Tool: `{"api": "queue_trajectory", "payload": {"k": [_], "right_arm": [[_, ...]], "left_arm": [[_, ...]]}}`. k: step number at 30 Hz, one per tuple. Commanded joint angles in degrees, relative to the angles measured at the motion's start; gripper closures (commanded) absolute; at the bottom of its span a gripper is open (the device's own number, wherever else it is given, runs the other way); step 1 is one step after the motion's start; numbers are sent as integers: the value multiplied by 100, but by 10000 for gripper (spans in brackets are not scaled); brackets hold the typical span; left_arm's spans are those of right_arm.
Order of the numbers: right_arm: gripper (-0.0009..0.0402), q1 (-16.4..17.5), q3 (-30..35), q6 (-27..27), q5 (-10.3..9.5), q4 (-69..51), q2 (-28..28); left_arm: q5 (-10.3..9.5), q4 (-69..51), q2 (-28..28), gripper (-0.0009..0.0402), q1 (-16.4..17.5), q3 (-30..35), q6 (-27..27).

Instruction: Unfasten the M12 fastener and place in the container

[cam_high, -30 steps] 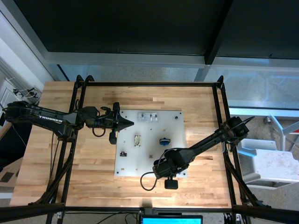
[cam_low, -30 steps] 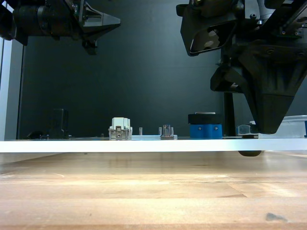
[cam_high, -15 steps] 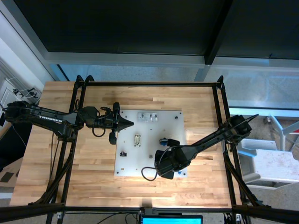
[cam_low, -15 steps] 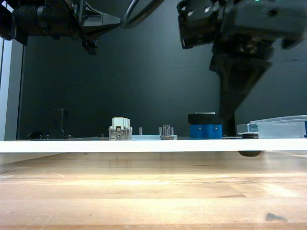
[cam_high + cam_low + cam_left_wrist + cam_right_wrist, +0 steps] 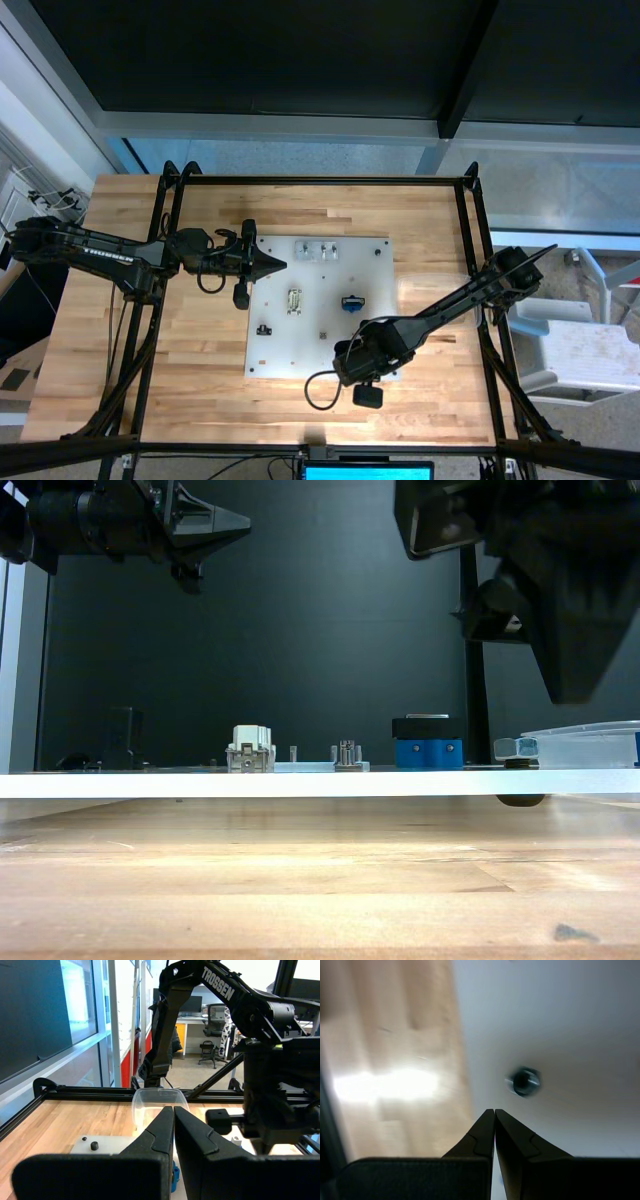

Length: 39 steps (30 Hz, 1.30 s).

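Note:
The silver M12 nut (image 5: pixel 515 748) sits on its black stud at the white board's (image 5: pixel 300 350) near right edge. In the right wrist view the nut (image 5: pixel 525 1081) shows on the board with a dark centre. My right gripper (image 5: pixel 494 1110) is shut with nothing between its fingers, and the nut lies just ahead of its tips. In the low view the right gripper (image 5: pixel 578 692) hangs well above the nut and the clear container (image 5: pixel 590 746). The container (image 5: pixel 159 1105) looks empty. My left gripper (image 5: pixel 173 1110) is shut and held high over the board's far left edge (image 5: pixel 276 265).
A blue block with a black cap (image 5: pixel 428 750) stands on the board left of the nut. A grey connector (image 5: pixel 250 750) and small metal posts (image 5: pixel 347 754) stand mid-board. The black frame rails (image 5: pixel 470 200) border the wooden table.
My right gripper, which was down over the nut a second ago, has swung and lifted clear of it. The nut stays on its stud. The left arm has not moved.

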Motion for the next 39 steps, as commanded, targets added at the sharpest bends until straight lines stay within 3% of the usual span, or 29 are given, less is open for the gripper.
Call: {"api": "queue_trajectory", "payload": {"k": [1,18,22,35,36,39], "right_arm": [[393,24,4,-7,-299,199,-4],[393,7,-31,-33,275,260,367],[393,7,-28,13,507,111,361],[393,7,-28,-42,514,22,350],[393,7,-28,-50,651,-57,343],[393,9,22,446,1626,-601,251]], "left_arm": [[2,-7,2,393,0,0,0],[0,-2,2,393,0,0,0],[0,-2,2,393,0,0,0],[0,-4,2,393,0,0,0],[0,-4,2,393,2,0,0],[0,0,2,393,2,0,0]]}}
